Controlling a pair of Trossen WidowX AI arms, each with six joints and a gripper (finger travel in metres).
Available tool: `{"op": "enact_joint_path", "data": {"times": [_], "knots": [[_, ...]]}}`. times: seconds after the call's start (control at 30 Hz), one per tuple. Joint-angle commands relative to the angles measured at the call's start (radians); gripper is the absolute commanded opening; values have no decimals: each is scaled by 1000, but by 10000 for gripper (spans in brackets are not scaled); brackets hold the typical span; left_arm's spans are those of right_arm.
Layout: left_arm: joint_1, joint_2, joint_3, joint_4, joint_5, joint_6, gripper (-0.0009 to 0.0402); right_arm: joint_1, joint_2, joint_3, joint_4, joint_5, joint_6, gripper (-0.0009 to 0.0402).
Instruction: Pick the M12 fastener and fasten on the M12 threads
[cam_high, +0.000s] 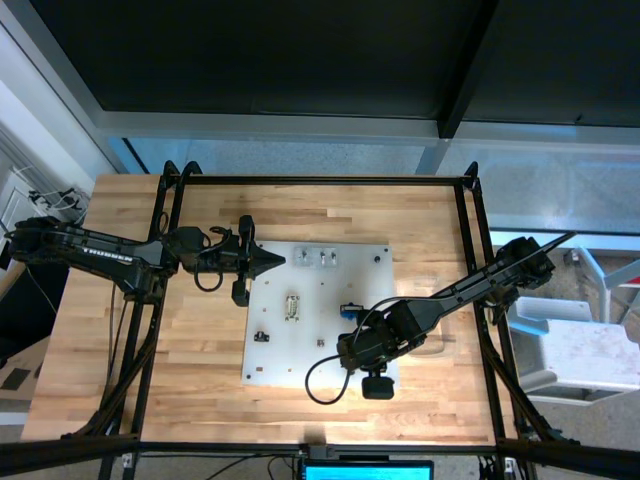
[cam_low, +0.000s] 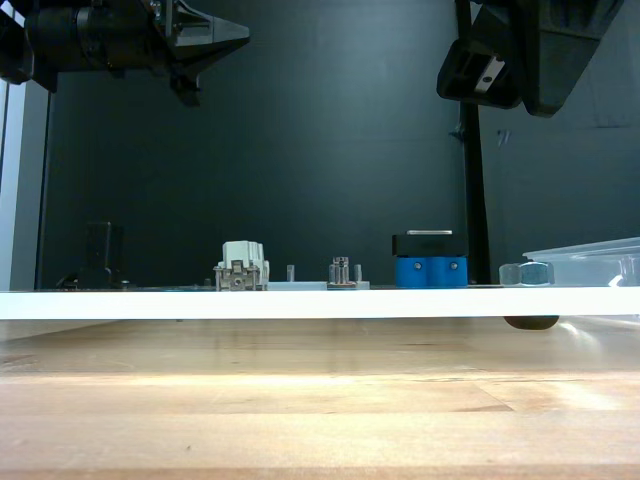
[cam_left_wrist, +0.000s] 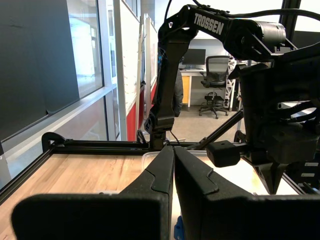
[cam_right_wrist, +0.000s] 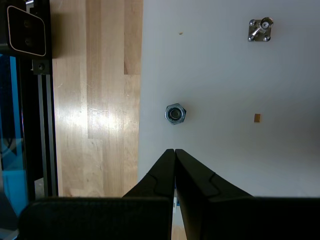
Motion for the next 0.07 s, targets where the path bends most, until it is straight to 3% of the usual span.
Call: {"op": "enact_joint_path", "data": {"times": [0.03, 0.07], "knots": [[0, 0, 0, 0, 0, 0, 0, 0, 0, 0, 0, 0, 0, 0], [0, 0, 0, 0, 0, 0, 0, 0, 0, 0, 0, 0, 0, 0]]}}
